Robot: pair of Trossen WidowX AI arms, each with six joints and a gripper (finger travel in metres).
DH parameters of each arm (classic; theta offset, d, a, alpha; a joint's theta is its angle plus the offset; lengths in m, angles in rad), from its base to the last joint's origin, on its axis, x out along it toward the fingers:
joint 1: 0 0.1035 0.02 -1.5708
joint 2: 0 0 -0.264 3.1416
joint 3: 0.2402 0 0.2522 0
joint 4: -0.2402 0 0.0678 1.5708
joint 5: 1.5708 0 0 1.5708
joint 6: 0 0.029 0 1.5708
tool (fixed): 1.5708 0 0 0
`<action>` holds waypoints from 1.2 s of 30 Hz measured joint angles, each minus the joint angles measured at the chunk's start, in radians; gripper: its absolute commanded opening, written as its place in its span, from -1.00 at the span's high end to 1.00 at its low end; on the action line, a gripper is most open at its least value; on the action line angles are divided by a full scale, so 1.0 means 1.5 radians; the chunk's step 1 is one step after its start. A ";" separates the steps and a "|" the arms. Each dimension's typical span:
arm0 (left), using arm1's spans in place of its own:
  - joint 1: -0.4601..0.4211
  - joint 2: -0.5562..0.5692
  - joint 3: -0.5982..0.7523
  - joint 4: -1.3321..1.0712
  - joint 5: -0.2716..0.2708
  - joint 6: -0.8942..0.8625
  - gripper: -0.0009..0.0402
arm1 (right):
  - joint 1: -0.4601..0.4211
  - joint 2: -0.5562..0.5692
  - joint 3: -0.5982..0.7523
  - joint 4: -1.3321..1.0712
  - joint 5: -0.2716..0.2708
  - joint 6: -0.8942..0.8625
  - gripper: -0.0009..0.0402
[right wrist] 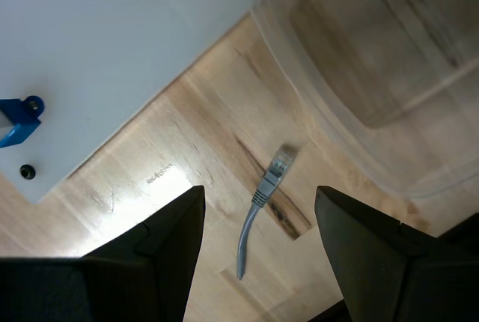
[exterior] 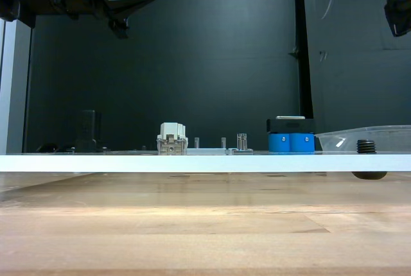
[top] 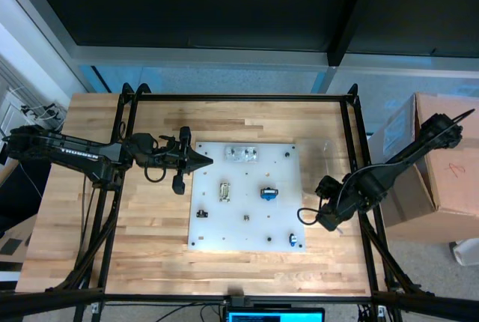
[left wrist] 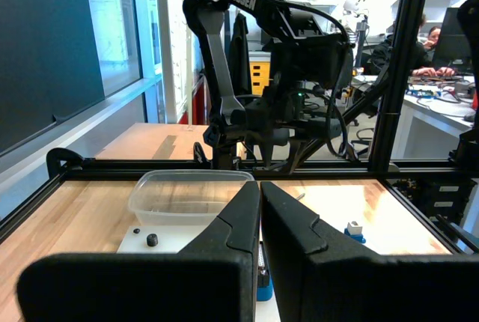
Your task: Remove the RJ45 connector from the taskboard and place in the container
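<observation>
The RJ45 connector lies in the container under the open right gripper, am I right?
No: the right wrist view shows the RJ45 connector free on the table beside the container, under the open right gripper. The shut left gripper hovers over the taskboard's edge.

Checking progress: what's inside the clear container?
Nothing visible; container's clear walls hide little. RJ45 connector lies free on table beside it, under open right gripper. Shut left gripper hovers at taskboard's left edge.
</observation>
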 measured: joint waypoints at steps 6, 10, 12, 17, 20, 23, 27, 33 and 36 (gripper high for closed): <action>0.000 0.000 0.000 0.000 0.000 0.000 0.96 | 0.014 0.033 -0.011 0.005 -0.001 0.040 -0.04; 0.000 0.000 0.000 0.000 0.000 0.000 0.96 | 0.017 0.051 -0.013 0.004 -0.001 0.047 -0.04; 0.000 0.000 0.000 0.000 0.000 0.000 0.96 | 0.019 0.056 -0.019 0.005 -0.001 0.063 -0.04; 0.000 0.000 0.000 0.000 0.000 0.000 0.96 | 0.031 0.058 -0.047 0.045 -0.003 0.087 -0.04; 0.000 0.000 0.000 0.000 0.000 0.000 0.96 | 0.038 0.065 -0.067 0.069 -0.012 0.116 -0.04; 0.000 0.000 0.000 0.000 0.000 0.000 0.96 | 0.040 0.081 -0.082 0.085 -0.016 0.127 -0.04; 0.000 0.000 0.000 0.000 0.000 0.000 0.96 | 0.041 0.093 -0.108 0.138 -0.019 0.129 -0.04; 0.000 0.000 0.000 0.000 0.000 0.000 0.96 | 0.041 0.094 -0.145 0.185 -0.019 0.131 -0.04; 0.000 0.000 0.000 0.000 0.000 0.000 0.96 | 0.041 0.094 -0.159 0.194 -0.018 0.131 -0.04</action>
